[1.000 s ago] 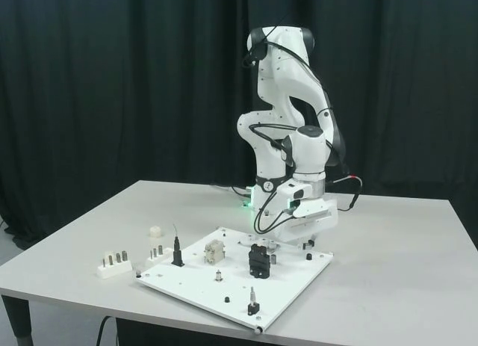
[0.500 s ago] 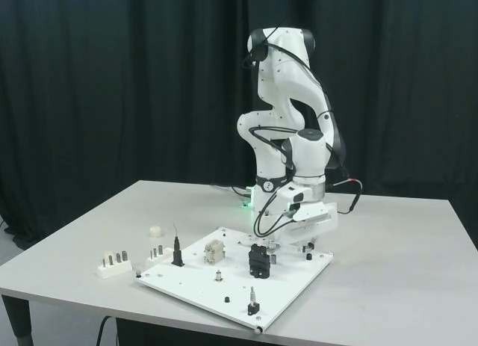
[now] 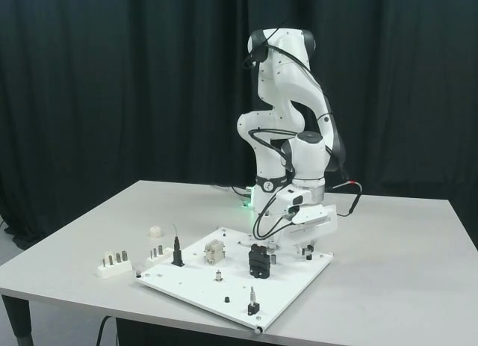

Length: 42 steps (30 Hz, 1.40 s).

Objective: Insert bolt 4.

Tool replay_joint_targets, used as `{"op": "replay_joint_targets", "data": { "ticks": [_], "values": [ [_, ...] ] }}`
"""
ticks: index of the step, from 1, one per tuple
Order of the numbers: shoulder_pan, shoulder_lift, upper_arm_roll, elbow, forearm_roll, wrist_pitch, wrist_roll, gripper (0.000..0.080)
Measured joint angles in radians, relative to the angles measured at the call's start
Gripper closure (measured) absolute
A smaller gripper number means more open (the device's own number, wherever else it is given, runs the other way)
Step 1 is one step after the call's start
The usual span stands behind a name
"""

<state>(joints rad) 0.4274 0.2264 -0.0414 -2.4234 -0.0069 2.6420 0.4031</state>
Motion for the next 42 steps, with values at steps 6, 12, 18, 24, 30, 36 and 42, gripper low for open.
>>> {"op": "replay_joint_targets", "data": {
  "ticks": [6, 12, 18, 24, 30, 36, 42],
  "values": [
    [-0.001, 0.004, 0.000, 0.001, 0.000, 0.001, 0.000, 0.0577],
    [-0.001, 0.006, 0.000, 0.001, 0.000, 0.001, 0.000, 0.0577],
    [0.000, 0.006, 0.002, 0.001, 0.000, 0.001, 0.000, 0.0577],
    [0.000, 0.006, 0.007, 0.001, 0.000, 0.000, 0.000, 0.0577],
    [0.000, 0.006, 0.013, 0.001, 0.000, -0.004, 0.002, 0.0577],
    [0.000, 0.006, 0.020, -0.001, 0.000, -0.010, 0.010, 0.0577],
    [0.000, 0.007, 0.019, -0.001, 0.000, -0.010, 0.015, 0.0577]
  ]
}}
